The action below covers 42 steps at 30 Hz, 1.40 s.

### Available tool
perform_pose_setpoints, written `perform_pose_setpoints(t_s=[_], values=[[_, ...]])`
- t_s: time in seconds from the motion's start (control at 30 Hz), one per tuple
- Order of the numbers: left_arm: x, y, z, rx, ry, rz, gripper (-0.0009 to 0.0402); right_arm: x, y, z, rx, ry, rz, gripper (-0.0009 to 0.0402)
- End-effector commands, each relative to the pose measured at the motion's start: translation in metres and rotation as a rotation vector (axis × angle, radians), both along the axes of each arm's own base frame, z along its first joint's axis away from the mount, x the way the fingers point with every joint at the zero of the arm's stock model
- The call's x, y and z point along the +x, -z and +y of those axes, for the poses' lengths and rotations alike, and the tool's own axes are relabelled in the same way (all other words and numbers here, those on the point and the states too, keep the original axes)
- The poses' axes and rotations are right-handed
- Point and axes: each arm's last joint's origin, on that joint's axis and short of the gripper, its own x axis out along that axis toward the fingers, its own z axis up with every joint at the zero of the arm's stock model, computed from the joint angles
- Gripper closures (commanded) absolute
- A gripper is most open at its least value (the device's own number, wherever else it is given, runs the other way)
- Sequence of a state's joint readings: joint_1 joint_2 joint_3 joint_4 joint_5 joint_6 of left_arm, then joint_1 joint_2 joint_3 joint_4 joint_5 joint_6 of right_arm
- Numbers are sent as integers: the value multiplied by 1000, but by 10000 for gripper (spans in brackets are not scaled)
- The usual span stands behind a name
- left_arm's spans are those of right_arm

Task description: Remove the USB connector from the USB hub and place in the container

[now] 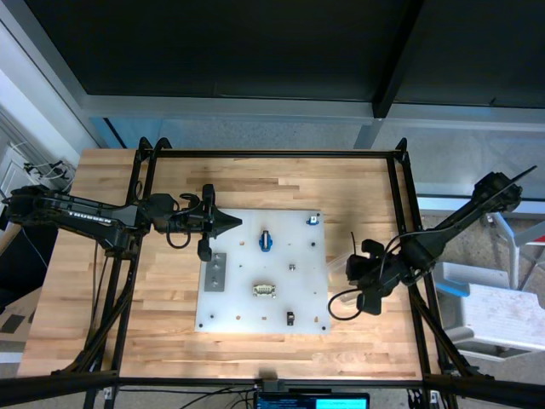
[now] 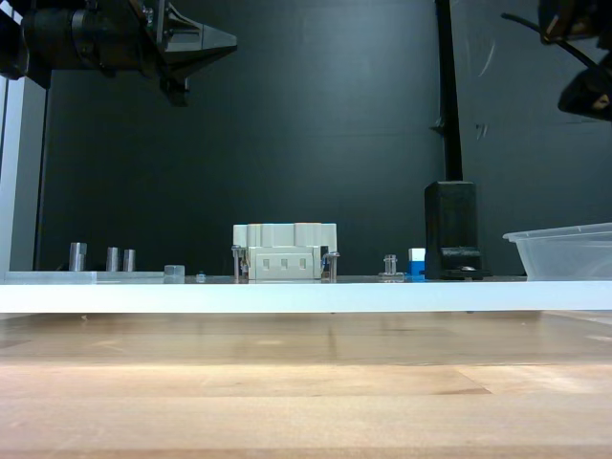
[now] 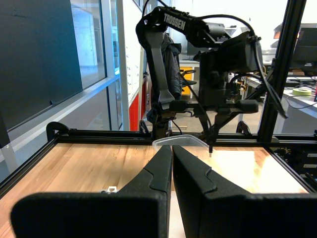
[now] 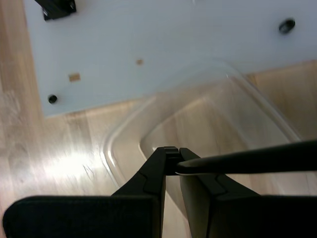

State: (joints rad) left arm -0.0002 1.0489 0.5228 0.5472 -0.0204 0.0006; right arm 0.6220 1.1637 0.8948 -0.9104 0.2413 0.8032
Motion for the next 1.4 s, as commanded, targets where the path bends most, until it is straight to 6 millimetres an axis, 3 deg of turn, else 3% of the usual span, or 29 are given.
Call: perform_pose_setpoints(t_s=[0.03,0.5,0.93,1.4], values=[[0,0,0,0,0,0,392,-5,3,-3,5,-2,2,393],[0,0,0,0,0,0,392,-26,19,-16,27,5,34,393],[0,0,0,0,0,0,392,-27,20,-16,24,1,36,389],[0,0,0,0,0,0,392,-27,20,-15,34,17,34,261]])
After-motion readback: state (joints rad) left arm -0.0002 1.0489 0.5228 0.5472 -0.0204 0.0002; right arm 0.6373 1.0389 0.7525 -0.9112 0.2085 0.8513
